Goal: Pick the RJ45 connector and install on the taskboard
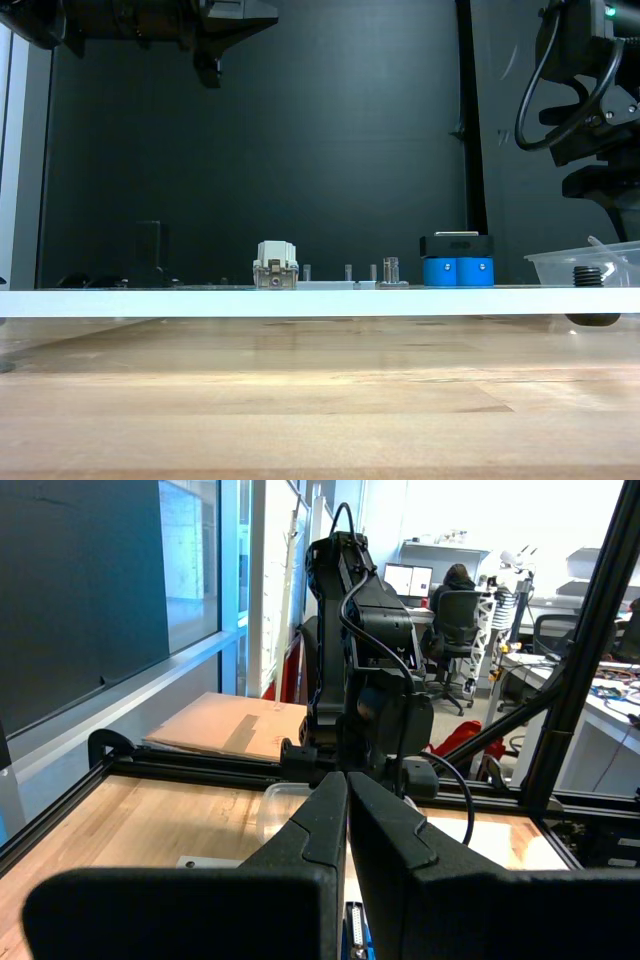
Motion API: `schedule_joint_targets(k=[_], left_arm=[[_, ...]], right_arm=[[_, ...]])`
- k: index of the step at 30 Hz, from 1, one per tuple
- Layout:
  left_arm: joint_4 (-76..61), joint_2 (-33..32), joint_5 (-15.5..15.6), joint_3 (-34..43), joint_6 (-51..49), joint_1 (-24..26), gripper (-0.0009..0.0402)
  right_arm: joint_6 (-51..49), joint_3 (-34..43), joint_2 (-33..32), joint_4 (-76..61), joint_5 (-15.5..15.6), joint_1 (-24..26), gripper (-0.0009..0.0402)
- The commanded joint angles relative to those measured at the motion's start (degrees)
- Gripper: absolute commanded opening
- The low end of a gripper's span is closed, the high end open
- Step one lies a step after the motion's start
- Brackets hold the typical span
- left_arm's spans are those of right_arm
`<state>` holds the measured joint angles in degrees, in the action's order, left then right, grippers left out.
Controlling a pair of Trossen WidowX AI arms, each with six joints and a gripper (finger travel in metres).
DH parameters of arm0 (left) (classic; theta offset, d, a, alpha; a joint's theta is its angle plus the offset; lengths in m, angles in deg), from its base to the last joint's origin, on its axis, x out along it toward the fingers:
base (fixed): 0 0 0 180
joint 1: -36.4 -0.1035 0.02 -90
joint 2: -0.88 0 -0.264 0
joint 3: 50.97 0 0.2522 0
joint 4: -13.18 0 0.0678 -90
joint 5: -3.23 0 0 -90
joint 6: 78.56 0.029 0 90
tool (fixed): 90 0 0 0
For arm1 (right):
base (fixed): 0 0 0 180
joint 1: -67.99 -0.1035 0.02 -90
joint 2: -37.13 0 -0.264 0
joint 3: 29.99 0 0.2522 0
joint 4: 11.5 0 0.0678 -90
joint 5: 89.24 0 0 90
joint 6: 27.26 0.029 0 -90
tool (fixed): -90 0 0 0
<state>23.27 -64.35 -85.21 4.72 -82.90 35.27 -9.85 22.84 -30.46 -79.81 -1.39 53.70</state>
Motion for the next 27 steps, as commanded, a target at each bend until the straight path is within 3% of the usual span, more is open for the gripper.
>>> schedule_joint_targets(k=[1, 10, 27], left_arm=[[0.00, 0.00, -0.02, 0.02, 0.00, 0.00, 0.0001], [0.00, 0.00, 0.00, 0.02, 0.00, 0.00, 0.0000], [0.00, 0.00, 0.00, 0.02, 0.00, 0.00, 0.0001]], right_arm=[[-0.92, -0.04, -2.47, 0.24, 0.92, -0.02, 0.0215], [-2.91, -0.44, -8.68, 3.02, 1.75, -0.22, 0.0200], [-2.75, -0.20, -7.91, 2.62, 2.23, -0.24, 0.0001]])
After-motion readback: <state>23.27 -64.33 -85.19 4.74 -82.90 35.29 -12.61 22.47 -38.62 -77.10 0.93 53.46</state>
